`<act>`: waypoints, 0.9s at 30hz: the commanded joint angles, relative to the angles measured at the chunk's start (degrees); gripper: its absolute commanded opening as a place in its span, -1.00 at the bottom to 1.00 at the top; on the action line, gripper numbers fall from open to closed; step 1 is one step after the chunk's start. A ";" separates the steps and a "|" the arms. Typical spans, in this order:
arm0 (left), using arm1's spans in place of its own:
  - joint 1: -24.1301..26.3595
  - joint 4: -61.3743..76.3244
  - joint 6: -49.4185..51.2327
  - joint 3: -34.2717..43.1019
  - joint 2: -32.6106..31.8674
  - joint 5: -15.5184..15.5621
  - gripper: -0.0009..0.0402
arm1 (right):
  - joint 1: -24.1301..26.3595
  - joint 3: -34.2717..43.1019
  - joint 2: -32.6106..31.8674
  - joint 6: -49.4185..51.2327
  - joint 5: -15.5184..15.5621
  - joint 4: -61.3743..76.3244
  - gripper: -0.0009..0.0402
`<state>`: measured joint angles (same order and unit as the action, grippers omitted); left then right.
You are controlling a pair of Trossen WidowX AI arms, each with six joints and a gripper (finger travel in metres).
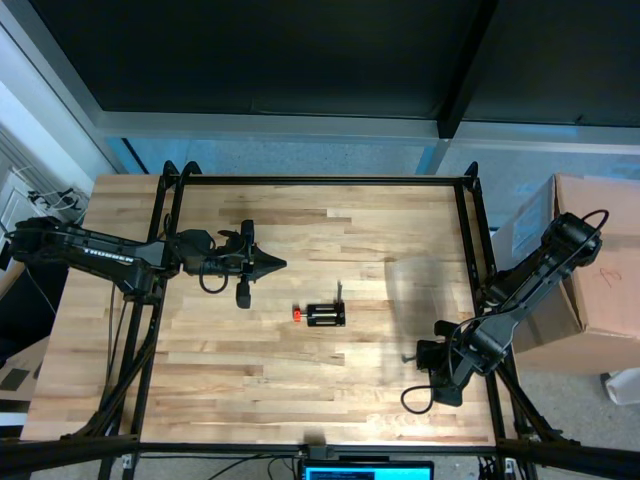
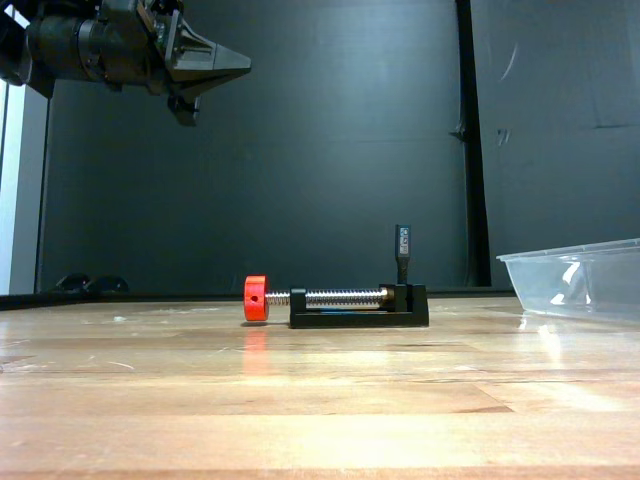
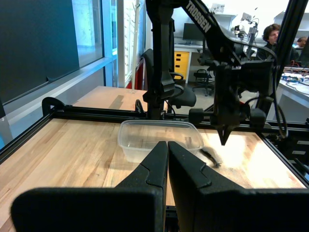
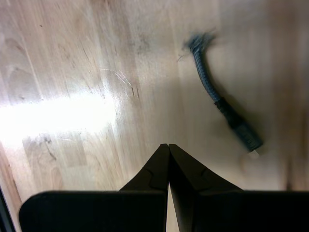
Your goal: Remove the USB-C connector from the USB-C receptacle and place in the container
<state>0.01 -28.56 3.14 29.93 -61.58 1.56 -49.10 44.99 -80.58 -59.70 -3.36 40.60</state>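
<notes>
The USB-C connector (image 4: 231, 119), a short braided stub with a dark plug, lies free on the wood, clear of its seat and outside the container (image 1: 400, 270). It also shows as a small dark piece (image 1: 407, 356) and as a short cable (image 3: 211, 157) beside the clear tub (image 3: 159, 123). My right gripper (image 4: 168, 145) points down over the table next to the connector, shut and empty; it is seen too from the left arm (image 3: 224, 139). The receptacle (image 2: 402, 245) stands upright in a small black clamp (image 2: 355, 305). My left gripper (image 1: 275, 263) hovers high at the left, shut and empty.
The clamp (image 1: 325, 316) with a red knob (image 2: 256, 298) sits mid-table. The clear container (image 2: 570, 262) lies to its right. A black frame rail (image 1: 320, 181) borders the table. A cardboard box (image 1: 595, 270) stands off the right edge.
</notes>
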 commanded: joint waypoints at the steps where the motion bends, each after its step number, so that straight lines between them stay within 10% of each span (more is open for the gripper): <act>1: -0.02 0.00 -0.02 0.02 -0.02 0.00 -0.96 | 0.59 2.34 0.94 0.24 -0.31 4.57 -0.96; 11: 0.00 0.00 -0.02 0.02 -0.02 -0.02 -0.96 | 2.49 4.96 2.23 9.51 0.79 7.50 -0.93; 27: 0.00 0.00 -0.02 0.02 -0.02 0.00 -0.96 | 9.51 4.85 -9.33 27.85 1.33 -2.23 -0.09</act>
<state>0.01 -28.56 3.11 29.95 -61.60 1.56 -39.57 49.95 -89.30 -31.99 -1.96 38.79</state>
